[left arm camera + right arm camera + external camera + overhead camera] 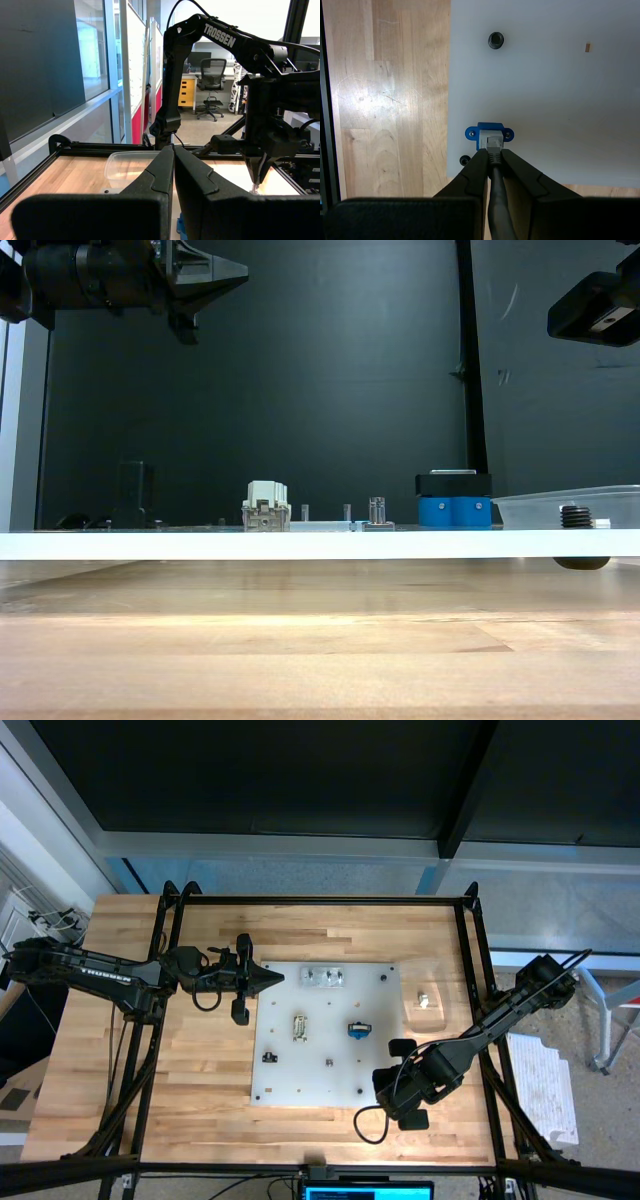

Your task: Pick the RJ45 connector and install on taskboard

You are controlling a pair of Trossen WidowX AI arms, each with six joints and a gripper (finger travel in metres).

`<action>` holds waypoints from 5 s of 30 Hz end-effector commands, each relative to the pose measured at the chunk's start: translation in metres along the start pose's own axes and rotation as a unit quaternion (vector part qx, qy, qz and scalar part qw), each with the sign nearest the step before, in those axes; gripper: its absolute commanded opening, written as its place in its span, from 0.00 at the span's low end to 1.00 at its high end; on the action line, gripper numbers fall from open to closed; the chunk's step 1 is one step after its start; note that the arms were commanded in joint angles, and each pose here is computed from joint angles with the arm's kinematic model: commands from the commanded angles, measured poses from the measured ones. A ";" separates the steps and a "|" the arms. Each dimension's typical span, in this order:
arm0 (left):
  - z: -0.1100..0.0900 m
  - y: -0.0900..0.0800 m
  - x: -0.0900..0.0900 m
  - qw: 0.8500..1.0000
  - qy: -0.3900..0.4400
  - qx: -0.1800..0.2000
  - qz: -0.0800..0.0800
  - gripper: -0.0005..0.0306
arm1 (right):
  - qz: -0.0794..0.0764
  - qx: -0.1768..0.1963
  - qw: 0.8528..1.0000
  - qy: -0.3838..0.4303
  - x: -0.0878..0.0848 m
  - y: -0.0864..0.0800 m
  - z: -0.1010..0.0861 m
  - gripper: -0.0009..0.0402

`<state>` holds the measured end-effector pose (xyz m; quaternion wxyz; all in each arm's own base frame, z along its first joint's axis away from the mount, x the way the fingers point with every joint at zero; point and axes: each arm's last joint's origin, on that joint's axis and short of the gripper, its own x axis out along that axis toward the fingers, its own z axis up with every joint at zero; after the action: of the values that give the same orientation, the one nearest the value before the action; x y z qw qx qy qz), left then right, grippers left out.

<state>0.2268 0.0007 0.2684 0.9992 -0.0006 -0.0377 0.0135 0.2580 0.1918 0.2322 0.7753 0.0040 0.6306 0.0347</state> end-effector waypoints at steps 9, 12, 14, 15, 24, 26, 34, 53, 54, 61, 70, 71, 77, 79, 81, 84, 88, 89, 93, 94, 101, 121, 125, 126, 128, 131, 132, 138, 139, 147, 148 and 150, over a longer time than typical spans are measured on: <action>0.000 0.000 0.000 1.000 0.000 0.000 0.000 0.02 | 0.001 0.002 1.000 -0.001 0.000 0.000 0.000 0.02; 0.000 0.000 0.000 1.000 0.000 0.000 0.000 0.02 | 0.001 0.002 1.000 -0.002 -0.001 0.001 0.000 0.02; 0.000 0.000 0.000 1.000 0.000 0.000 0.000 0.02 | 0.001 0.001 1.000 -0.002 -0.001 0.001 0.000 0.02; 0.000 0.000 0.000 1.000 0.000 0.000 0.000 0.02 | 0.002 0.001 1.000 -0.003 -0.001 0.001 0.000 0.02; 0.000 0.000 0.000 1.000 0.000 0.000 0.000 0.02 | 0.000 0.002 1.000 0.000 -0.001 0.001 -0.001 0.02; 0.000 0.000 0.000 1.000 0.000 0.000 0.000 0.02 | 0.000 0.003 1.000 0.000 -0.001 0.001 -0.001 0.02; 0.000 0.000 0.000 1.000 0.000 0.000 0.000 0.02 | 0.000 0.003 1.000 0.001 0.000 0.001 -0.001 0.02; 0.000 0.000 0.000 1.000 0.000 0.000 0.000 0.02 | -0.002 -0.001 1.000 0.000 0.008 0.000 -0.004 0.02; 0.000 0.000 0.000 1.000 0.000 0.000 0.000 0.02 | -0.002 -0.002 1.000 0.001 0.008 -0.001 -0.004 0.02; 0.000 0.000 0.000 1.000 0.000 0.000 0.000 0.02 | 0.003 -0.001 1.000 -0.003 0.018 -0.002 -0.007 0.02; 0.000 0.000 0.000 1.000 0.000 0.000 0.000 0.02 | 0.002 -0.001 1.000 -0.002 0.021 -0.002 -0.009 0.02; 0.000 0.000 0.000 1.000 0.000 0.000 0.000 0.02 | 0.002 -0.001 1.000 -0.002 0.021 -0.002 -0.009 0.02; 0.000 0.000 0.000 1.000 0.000 0.000 0.000 0.02 | 0.003 -0.001 1.000 -0.002 0.021 -0.002 -0.009 0.02; 0.000 0.000 0.000 1.000 0.000 0.000 0.000 0.02 | 0.006 -0.001 1.000 -0.001 0.020 -0.002 -0.009 0.02; 0.000 0.000 0.000 1.000 0.000 0.000 0.000 0.02 | 0.010 0.000 1.000 0.003 0.020 -0.002 -0.009 0.02; 0.000 0.000 0.000 1.000 0.000 0.000 0.000 0.02 | 0.011 0.000 1.000 0.002 0.020 -0.001 -0.009 0.03; 0.000 0.000 0.000 1.000 0.000 0.000 0.000 0.02 | 0.011 0.000 1.000 0.001 0.020 -0.001 -0.009 0.09; 0.000 0.000 0.000 1.000 0.000 0.000 0.000 0.02 | 0.012 0.000 1.000 0.001 0.020 -0.001 -0.009 0.11; 0.000 0.000 0.000 1.000 0.000 0.000 0.000 0.02 | 0.014 0.001 1.000 -0.002 0.019 0.000 -0.008 0.18; 0.000 0.000 0.000 1.000 0.000 0.000 0.000 0.02 | 0.015 0.001 1.000 -0.004 0.018 0.000 -0.007 0.20; 0.000 0.000 0.000 1.000 0.000 0.000 0.000 0.02 | 0.014 0.001 1.000 -0.007 0.008 0.000 -0.006 0.27; 0.000 0.000 0.000 1.000 -0.001 0.000 0.000 0.02 | 0.045 0.005 0.998 -0.052 -0.037 -0.008 -0.010 0.36; 0.000 0.000 0.000 1.000 0.000 0.000 0.000 0.02 | 0.049 0.006 0.997 -0.056 -0.040 -0.009 -0.011 0.36; 0.000 0.000 0.000 1.000 -0.001 0.000 0.000 0.02 | 0.048 0.006 0.997 -0.056 -0.040 -0.009 -0.011 0.36; 0.000 0.000 0.000 1.000 0.000 0.000 0.000 0.02 | 0.048 0.006 0.997 -0.055 -0.040 -0.009 -0.012 0.36; 0.000 0.000 0.000 1.000 0.000 0.000 0.000 0.02 | 0.047 0.005 0.997 -0.055 -0.040 -0.009 -0.012 0.36; 0.000 0.000 0.000 1.000 -0.001 0.000 0.000 0.02 | 0.047 0.006 0.997 -0.055 -0.040 -0.009 -0.012 0.36; 0.000 0.000 0.000 1.000 -0.001 0.000 0.000 0.02 | 0.048 0.006 0.997 -0.052 -0.041 -0.009 -0.012 0.36; 0.000 0.000 0.000 1.000 -0.001 0.000 0.000 0.02 | 0.047 0.005 0.998 -0.049 -0.042 -0.010 -0.013 0.36; 0.000 0.000 0.000 1.000 0.000 0.000 0.000 0.02 | 0.031 0.013 0.998 -0.047 -0.059 -0.034 -0.017 0.36; 0.000 0.000 0.000 1.000 -0.001 0.000 0.000 0.02 | 0.030 0.013 0.998 -0.050 -0.061 -0.038 -0.016 0.36; 0.000 0.000 0.000 1.000 0.000 0.000 0.000 0.02 | 0.028 0.013 0.998 -0.058 -0.067 -0.048 -0.014 0.36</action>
<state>0.2269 0.0007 0.2685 0.9992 -0.0006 -0.0380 0.0133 0.2321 0.1452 0.2892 0.8063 0.0356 0.5884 0.0488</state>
